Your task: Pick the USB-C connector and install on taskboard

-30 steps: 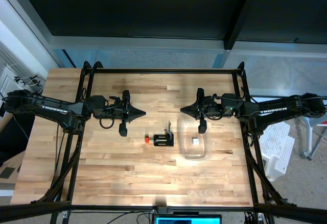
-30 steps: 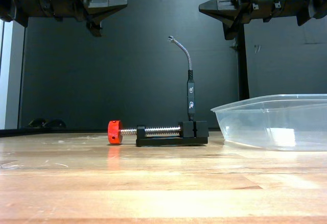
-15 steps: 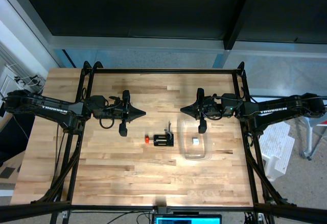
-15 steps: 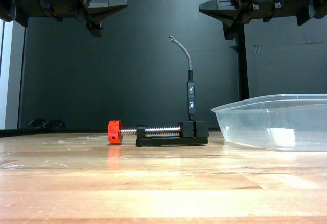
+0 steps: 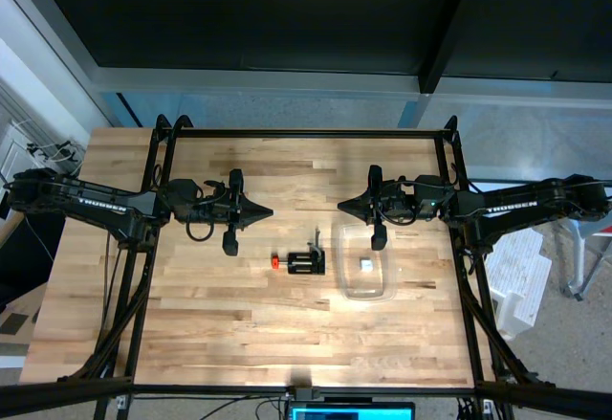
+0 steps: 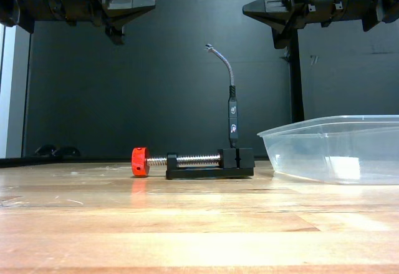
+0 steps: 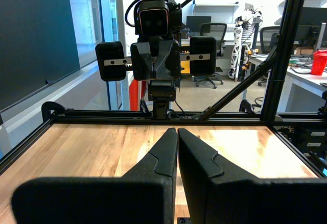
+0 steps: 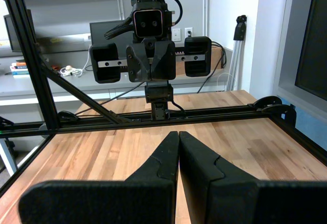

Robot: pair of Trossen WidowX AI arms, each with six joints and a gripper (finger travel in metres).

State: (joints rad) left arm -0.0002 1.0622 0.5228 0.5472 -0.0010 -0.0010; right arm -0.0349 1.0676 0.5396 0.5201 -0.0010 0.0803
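Across the wooden table, we are seeing the USB-C connector standing upright in the right end of the taskboard, its foot hidden inside the block. The left gripper and right gripper are hovering high above, each with fingers pressed together. The connector is sitting below and between them, nearer the right. A clear tray is lying just right of the taskboard, and bare wood is stretching left and near.

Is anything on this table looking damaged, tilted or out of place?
Only the USB-C connector, upright on the taskboard: its braided tail bends sideways and ends loose. The left gripper and right gripper hang shut, high above the table.
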